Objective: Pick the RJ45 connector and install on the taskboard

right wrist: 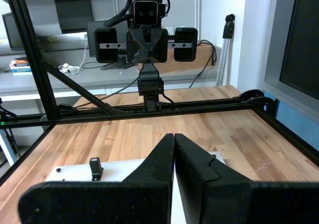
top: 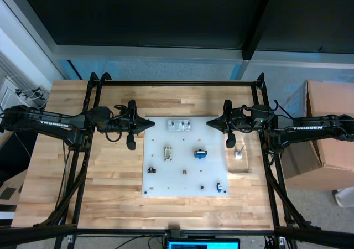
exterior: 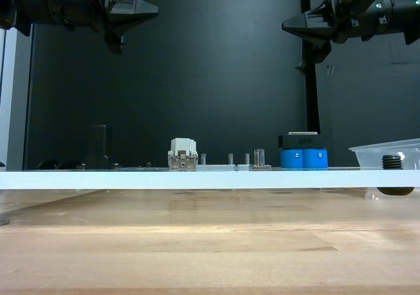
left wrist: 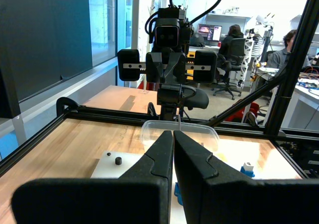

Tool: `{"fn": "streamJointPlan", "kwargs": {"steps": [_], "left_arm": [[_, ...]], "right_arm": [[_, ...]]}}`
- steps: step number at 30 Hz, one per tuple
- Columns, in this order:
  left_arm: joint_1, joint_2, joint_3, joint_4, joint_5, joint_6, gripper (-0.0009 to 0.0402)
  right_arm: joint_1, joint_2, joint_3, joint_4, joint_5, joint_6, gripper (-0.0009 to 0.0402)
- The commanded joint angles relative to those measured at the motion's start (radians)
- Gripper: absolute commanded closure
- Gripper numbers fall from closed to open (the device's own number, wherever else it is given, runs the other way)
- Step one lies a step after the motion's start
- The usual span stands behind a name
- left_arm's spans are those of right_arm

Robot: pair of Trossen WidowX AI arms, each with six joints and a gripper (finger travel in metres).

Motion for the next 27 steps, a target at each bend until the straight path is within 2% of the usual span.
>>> {"fn": "streamJointPlan", "kwargs": {"steps": [1, 9, 15, 27], "left_arm": [[0.000, 0.000, 0.000, 0.000, 0.000, 0.000, 0.0393], [0.000, 0.000, 0.000, 0.000, 0.000, 0.000, 0.0393], [0.000, 0.000, 0.000, 0.000, 0.000, 0.000, 0.0393], [0.000, 0.000, 0.000, 0.000, 0.000, 0.000, 0.0393]], "right_arm": [[0.000, 0.000, 0.000, 0.002, 0.000, 0.000, 0.0393], [0.000, 0.000, 0.000, 0.002, 0.000, 0.003, 0.0393], [0.000, -0.003, 0.023, -0.051, 0.000, 0.074, 0.0393], [0.005, -0.046, 0.353, -0.905, -0.002, -0.053, 0.0393]]}}
